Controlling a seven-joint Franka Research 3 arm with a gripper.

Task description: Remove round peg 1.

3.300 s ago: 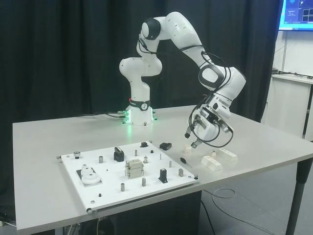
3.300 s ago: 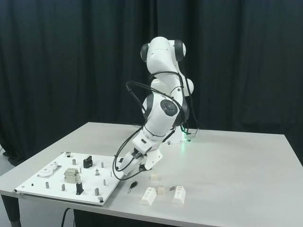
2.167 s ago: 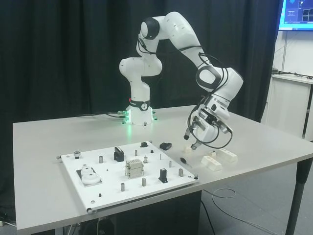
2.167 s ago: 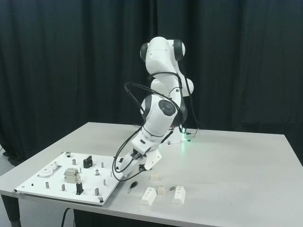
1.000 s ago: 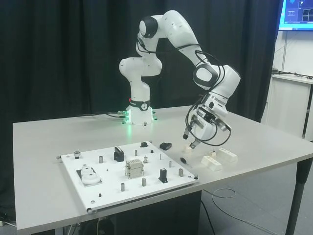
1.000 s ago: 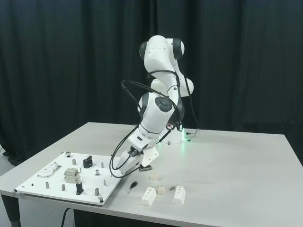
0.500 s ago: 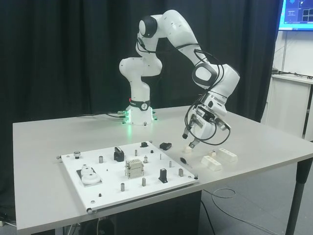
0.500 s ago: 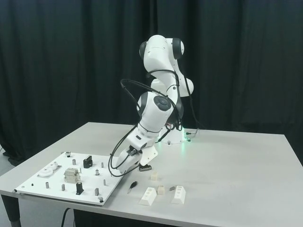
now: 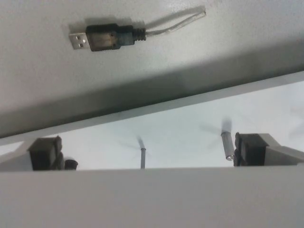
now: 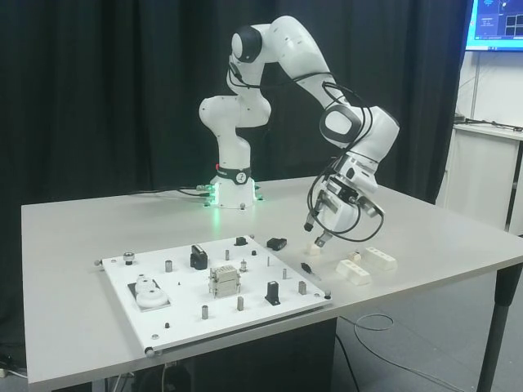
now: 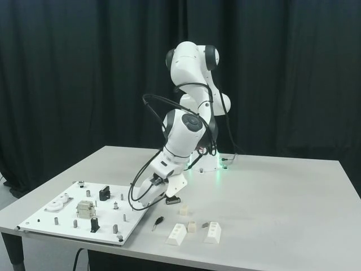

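Several short grey round pegs stand upright on the white board (image 10: 184, 290), among them one (image 10: 302, 287) near its right edge; I cannot tell which is peg 1. My gripper (image 10: 317, 235) hangs tilted above the table just off the board's right edge (image 11: 135, 217). In the wrist view the gripper (image 9: 147, 153) is open. Its black fingertips (image 9: 45, 152) stand far apart and hold nothing. One grey peg (image 9: 227, 145) stands close beside the other fingertip, untouched, and a thin pin (image 9: 142, 156) rises midway between them.
A black USB plug (image 9: 102, 39) with a short cable lies on the grey table beside the board (image 10: 307, 267). White blocks (image 10: 353, 271) (image 10: 380, 259) lie to the right, and a black connector (image 10: 277, 242) lies behind. The board also carries black holders, a grey socket and white gears (image 10: 149, 294).
The arm has swung slowly toward the board, carrying the gripper a little closer to its right edge. Nothing on the table or board has moved.
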